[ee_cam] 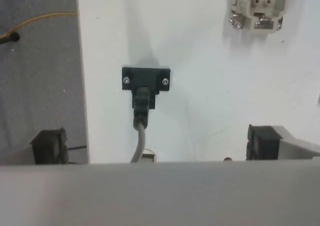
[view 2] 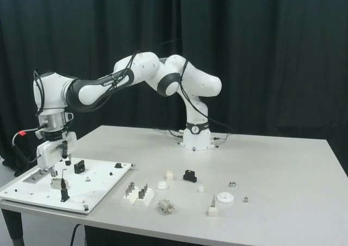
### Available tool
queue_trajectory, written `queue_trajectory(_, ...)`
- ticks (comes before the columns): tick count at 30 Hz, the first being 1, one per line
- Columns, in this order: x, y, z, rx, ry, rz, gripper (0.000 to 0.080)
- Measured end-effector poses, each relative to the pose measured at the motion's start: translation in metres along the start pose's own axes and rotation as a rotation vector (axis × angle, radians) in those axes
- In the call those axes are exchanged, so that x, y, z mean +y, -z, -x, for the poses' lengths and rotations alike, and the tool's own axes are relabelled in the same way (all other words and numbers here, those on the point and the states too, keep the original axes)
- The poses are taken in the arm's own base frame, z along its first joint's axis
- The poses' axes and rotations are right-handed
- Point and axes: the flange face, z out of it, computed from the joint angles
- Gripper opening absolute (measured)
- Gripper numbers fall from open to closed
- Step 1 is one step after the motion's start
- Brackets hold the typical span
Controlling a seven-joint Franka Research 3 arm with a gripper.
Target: Pick D-SUB.
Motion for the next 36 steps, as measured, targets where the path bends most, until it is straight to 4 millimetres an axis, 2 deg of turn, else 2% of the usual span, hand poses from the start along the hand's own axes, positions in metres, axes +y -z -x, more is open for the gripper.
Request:
queue_trajectory(22,-0.002,0.011,-0.002,0.009,0.059,-0.024,0.08)
queue_trajectory(36,0.004,0.038,0.005,0.016,0.16,-0.021,0.08)
